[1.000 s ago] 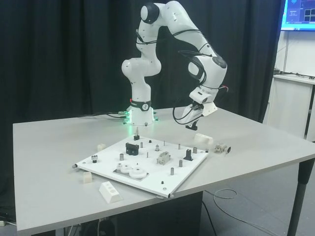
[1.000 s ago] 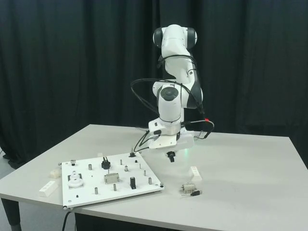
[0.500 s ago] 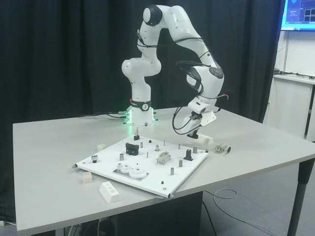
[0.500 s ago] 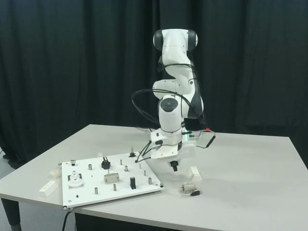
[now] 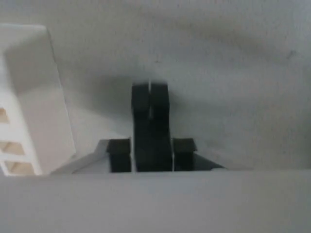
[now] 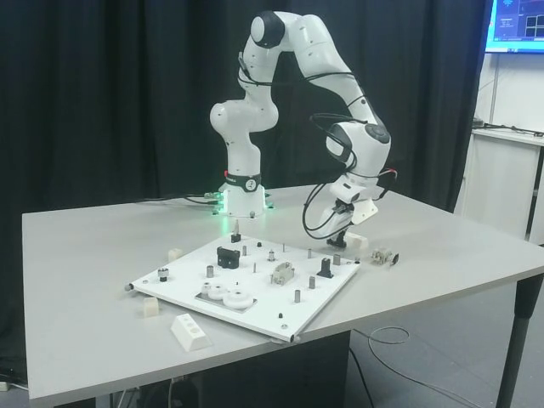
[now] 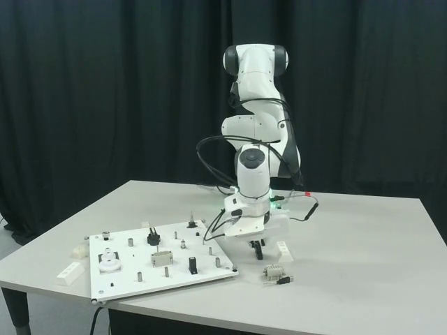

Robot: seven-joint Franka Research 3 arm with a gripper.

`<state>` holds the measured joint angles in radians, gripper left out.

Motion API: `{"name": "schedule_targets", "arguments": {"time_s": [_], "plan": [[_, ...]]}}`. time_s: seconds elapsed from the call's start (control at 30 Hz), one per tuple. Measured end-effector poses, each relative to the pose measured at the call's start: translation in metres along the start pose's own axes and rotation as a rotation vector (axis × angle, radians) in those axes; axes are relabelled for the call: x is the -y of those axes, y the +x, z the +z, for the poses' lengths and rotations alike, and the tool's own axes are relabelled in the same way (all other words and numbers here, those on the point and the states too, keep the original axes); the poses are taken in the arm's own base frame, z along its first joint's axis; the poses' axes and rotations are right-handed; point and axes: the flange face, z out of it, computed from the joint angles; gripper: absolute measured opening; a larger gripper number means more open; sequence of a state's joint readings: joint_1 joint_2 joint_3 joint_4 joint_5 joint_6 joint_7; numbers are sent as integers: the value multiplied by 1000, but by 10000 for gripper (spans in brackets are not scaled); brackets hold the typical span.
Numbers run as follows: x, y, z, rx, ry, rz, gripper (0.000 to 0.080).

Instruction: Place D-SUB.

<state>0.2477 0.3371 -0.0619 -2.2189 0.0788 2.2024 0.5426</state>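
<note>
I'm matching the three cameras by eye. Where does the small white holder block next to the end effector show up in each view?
Wrist view: white holder block fills one side, beside the end effector.
First room view: the block lies on the grey table, just behind the end effector.
Second room view: the block lies beside the end effector.
Shared landmark: the end effector's black fingertips.

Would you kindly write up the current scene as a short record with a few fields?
arm: white Franka bent low over the grey table
claw: black fingers together, holding nothing, just above the table
nearest item: white block beside the claw
D-SUB: lying on the table off the board, apart from the claw
board: white assembly board carrying pegs and small parts
gears: white gears on the board
</note>
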Motion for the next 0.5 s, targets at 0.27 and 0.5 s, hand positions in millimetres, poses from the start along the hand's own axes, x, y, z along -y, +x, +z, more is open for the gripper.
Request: {"name": "schedule_targets", "arguments": {"time_s": [0.27,0.5], "plan": [[4,4,-12,-29,3,12,335],[5,4,-37,-41,-23,12,772]]}}
